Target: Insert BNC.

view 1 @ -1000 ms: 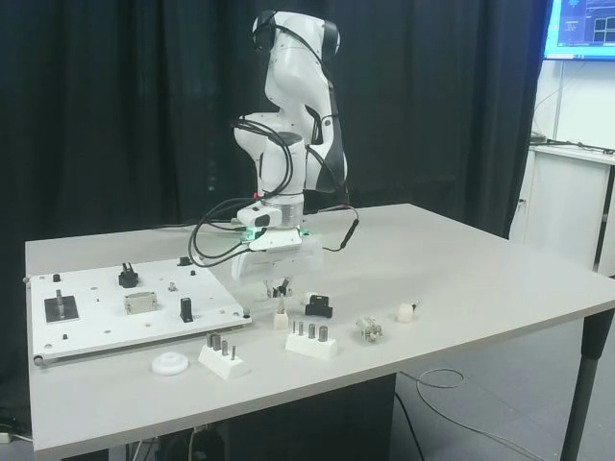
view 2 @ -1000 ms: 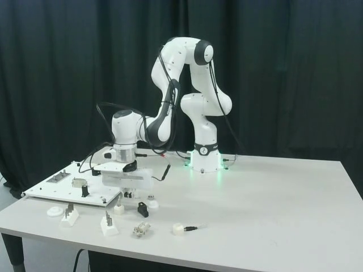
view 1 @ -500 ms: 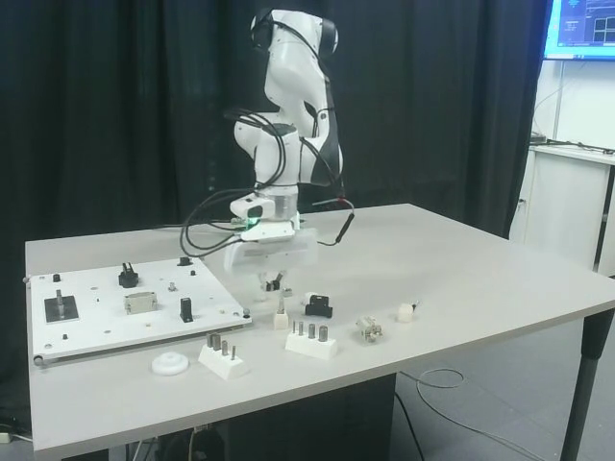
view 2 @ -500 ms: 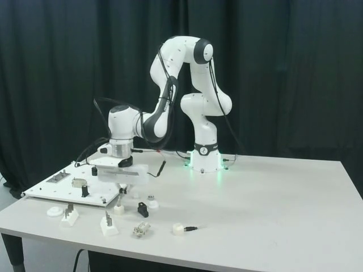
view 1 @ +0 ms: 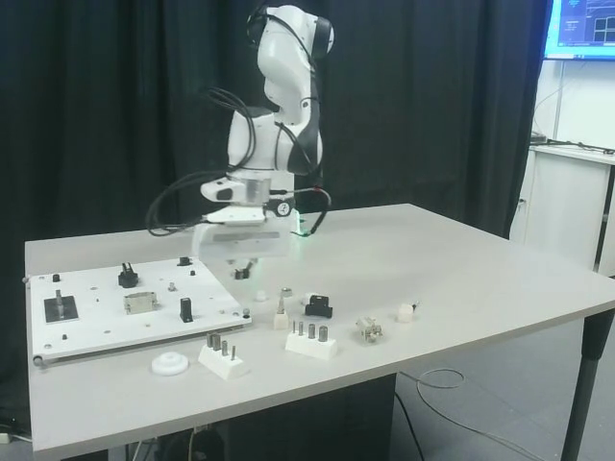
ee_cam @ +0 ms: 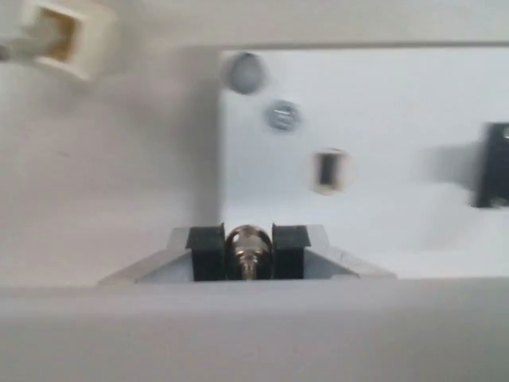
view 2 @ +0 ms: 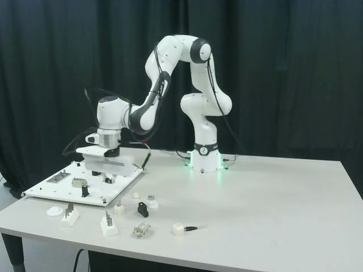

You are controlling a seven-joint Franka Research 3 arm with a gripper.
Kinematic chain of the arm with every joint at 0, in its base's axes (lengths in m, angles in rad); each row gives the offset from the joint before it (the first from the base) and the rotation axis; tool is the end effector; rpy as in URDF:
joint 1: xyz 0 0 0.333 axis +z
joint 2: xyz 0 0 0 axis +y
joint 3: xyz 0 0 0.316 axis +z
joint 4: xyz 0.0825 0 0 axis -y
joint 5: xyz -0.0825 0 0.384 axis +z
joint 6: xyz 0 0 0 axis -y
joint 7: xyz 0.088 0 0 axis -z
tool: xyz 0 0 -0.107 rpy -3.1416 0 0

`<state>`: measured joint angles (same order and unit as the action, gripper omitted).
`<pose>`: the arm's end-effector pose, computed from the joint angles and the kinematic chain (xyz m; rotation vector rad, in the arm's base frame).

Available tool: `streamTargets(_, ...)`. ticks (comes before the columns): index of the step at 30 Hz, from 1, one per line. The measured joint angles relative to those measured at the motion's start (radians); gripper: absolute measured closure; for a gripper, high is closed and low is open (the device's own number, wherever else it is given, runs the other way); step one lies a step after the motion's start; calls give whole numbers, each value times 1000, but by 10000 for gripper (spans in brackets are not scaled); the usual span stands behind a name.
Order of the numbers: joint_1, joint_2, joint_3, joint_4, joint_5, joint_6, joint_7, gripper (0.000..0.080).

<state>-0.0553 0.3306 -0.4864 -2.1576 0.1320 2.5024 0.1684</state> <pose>0.4910 -0.2934 0.2661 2.8269 -1.1742 0.0684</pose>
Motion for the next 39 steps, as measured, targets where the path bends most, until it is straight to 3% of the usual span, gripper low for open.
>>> streamTargets(13,-1,1,-112,39,-1,-55,-100,682)
streamTargets(21,-8,10,-164,40,-1,-61,-170,682)
streamTargets(29,-54,29,-173,39,14,-61,-231,682)
streamTargets(39,-94,57,-173,34,97,-61,-343,682)
